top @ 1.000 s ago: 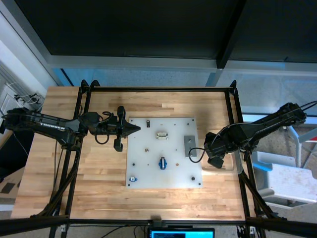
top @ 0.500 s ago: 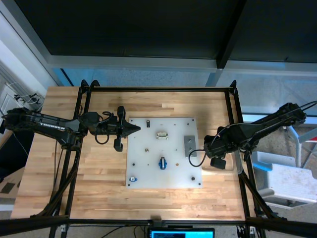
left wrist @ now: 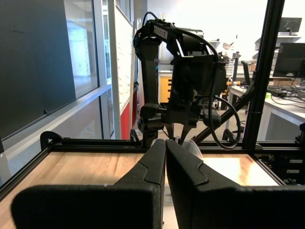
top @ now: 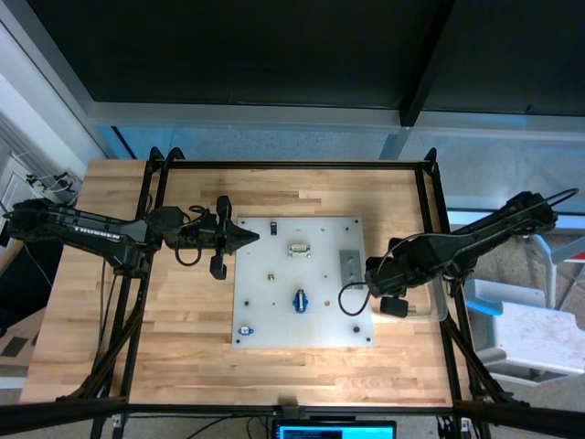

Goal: Pick the 16mm cylinder and place it in the taskboard

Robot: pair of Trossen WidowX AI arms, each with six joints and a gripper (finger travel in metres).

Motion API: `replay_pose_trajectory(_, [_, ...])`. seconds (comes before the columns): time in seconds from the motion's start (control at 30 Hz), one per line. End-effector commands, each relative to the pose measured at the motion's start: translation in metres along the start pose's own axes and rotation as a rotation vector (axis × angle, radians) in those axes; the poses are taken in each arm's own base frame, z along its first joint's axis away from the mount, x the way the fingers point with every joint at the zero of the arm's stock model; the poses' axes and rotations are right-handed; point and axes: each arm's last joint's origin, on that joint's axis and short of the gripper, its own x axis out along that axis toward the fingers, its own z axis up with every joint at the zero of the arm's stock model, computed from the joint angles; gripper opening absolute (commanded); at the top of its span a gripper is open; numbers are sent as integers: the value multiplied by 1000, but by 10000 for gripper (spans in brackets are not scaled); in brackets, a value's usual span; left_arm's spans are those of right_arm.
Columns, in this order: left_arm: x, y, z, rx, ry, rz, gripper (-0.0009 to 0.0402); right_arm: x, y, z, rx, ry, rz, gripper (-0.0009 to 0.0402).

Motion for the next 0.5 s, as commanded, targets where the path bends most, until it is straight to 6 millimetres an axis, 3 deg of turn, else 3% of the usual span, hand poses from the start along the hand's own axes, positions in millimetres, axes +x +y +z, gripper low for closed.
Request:
replay_pose_trajectory(0.03, [0,0,0,0,0,0,0,0,4,7,-20,-1,-1,12])
replay_pose_trajectory(0.5, [0,0,0,0,0,0,0,8,25,42,-72,-9,2,12])
